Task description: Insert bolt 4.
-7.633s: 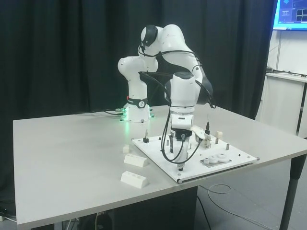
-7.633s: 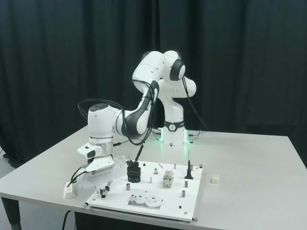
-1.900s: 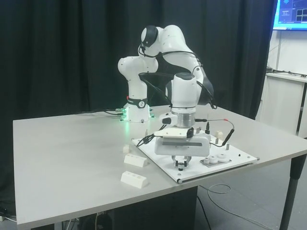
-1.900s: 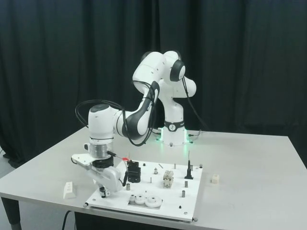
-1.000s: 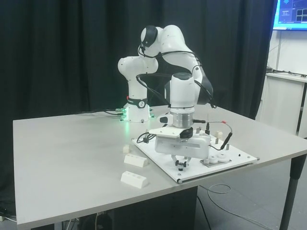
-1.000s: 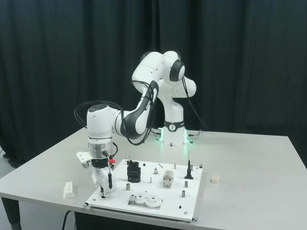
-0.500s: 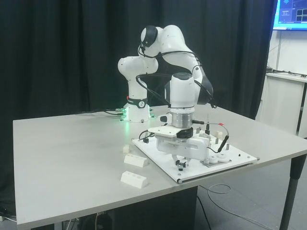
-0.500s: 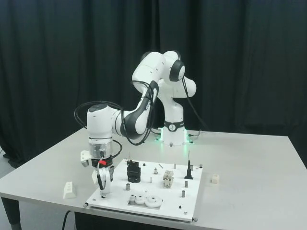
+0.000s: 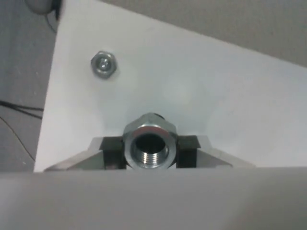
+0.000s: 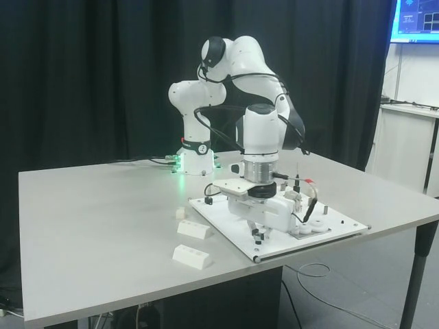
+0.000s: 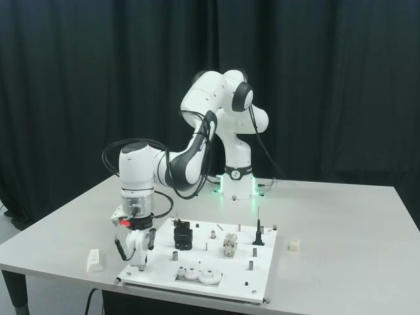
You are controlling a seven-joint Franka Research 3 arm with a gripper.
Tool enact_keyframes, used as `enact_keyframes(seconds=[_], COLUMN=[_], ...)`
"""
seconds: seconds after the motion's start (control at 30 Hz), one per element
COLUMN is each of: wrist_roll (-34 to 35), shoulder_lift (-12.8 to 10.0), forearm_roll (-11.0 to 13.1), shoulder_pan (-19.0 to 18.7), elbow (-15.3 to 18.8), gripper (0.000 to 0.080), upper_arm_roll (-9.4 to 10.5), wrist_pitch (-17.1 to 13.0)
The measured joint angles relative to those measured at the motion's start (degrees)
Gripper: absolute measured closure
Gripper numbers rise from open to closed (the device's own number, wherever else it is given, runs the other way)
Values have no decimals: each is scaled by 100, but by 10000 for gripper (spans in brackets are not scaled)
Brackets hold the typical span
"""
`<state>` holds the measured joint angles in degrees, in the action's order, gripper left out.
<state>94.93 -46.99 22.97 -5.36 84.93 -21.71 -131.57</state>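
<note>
The white arm rises from its base at the far side of the grey bench [image 10: 103, 205], folds over at the shoulder and elbow, and drops its last link straight down over the near corner of the white assembly board [image 10: 226, 216], the wrist vertical and the hand turned so its body lies crosswise above the board. The gripper [image 9: 147, 152] points straight down, its black fingers [image 9: 111, 152] pinching bolt 4 [image 9: 148, 143] from both sides; in the wrist view the bolt's hexagonal head shows end-on with a threaded bore in its middle, and its lower end stands on or just above the board, though contact cannot be told. In the first room view the gripper [image 10: 257, 235] sits low over the board's near edge, and in the second room view it [image 11: 140, 261] hangs over the board's [image 11: 197, 262] near left corner. A second hex bolt head [image 9: 104, 64] sits seated in the board near its edge, apart from the held one. Two white blocks [image 10: 191, 256] lie on the bench beside the board.
</note>
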Motion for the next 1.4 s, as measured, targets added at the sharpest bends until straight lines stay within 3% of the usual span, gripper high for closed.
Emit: enact_keyframes(seconds=[0.3, 0.53, 1.4], wrist_roll=[435, 1470, 2895], shoulder_lift=[-1, -5, -9], forearm_roll=[0, -6, 0], shoulder_pan=[0, -6, -8], elbow=[0, 0, -1], gripper=[578, 578, 578], upper_arm_roll=[0, 0, -5], wrist_pitch=[-9, -39, -60])
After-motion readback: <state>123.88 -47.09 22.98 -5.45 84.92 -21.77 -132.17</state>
